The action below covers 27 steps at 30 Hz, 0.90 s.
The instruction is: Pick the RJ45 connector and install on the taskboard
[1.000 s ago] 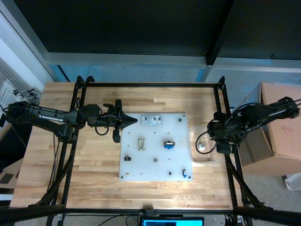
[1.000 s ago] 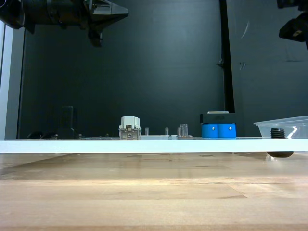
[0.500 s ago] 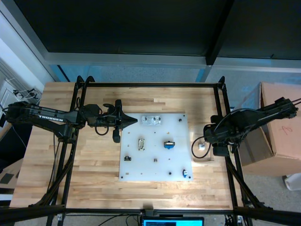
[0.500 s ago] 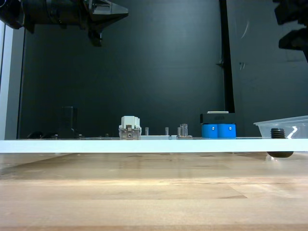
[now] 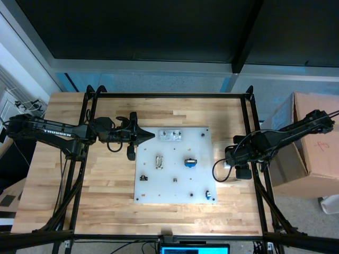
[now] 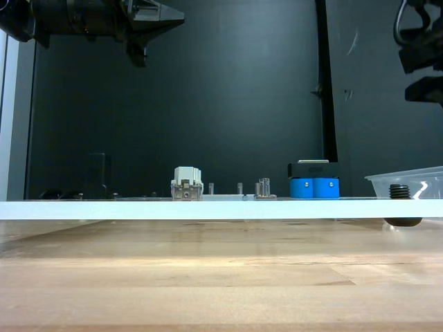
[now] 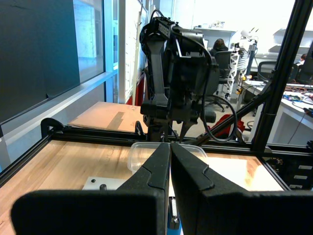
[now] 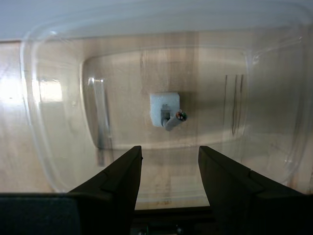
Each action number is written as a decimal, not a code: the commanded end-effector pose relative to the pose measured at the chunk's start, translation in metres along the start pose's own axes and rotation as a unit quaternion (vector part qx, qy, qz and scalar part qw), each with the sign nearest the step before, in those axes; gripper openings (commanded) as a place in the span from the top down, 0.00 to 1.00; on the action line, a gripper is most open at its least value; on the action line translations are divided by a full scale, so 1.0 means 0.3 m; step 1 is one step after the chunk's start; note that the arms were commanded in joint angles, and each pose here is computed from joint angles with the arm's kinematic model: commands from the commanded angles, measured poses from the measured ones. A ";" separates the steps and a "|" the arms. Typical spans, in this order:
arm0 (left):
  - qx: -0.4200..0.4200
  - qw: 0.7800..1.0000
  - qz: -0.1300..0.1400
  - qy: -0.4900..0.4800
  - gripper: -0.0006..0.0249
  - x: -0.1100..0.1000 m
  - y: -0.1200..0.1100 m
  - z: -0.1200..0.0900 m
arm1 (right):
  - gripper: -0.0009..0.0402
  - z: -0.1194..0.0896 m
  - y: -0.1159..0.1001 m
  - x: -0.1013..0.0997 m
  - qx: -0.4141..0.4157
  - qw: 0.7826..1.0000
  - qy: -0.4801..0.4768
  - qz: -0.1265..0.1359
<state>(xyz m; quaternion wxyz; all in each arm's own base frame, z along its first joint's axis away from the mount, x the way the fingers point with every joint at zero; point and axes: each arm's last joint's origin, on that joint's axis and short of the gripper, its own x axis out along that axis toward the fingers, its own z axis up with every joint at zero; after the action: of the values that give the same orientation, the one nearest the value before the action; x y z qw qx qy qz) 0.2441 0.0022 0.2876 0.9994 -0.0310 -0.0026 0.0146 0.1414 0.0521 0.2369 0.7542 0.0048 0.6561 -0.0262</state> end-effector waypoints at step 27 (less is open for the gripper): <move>0.000 1.000 0.000 0.000 0.97 0.000 0.000 0.000 | 0.89 -0.010 0.004 0.090 0.003 1.000 -0.012 0.002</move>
<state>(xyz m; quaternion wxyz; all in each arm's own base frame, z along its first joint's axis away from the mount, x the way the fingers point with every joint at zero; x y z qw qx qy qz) 0.2441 0.0022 0.2876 0.9994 -0.0310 -0.0026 0.0146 0.1422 0.0528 0.2097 0.7614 0.0093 0.6478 -0.0234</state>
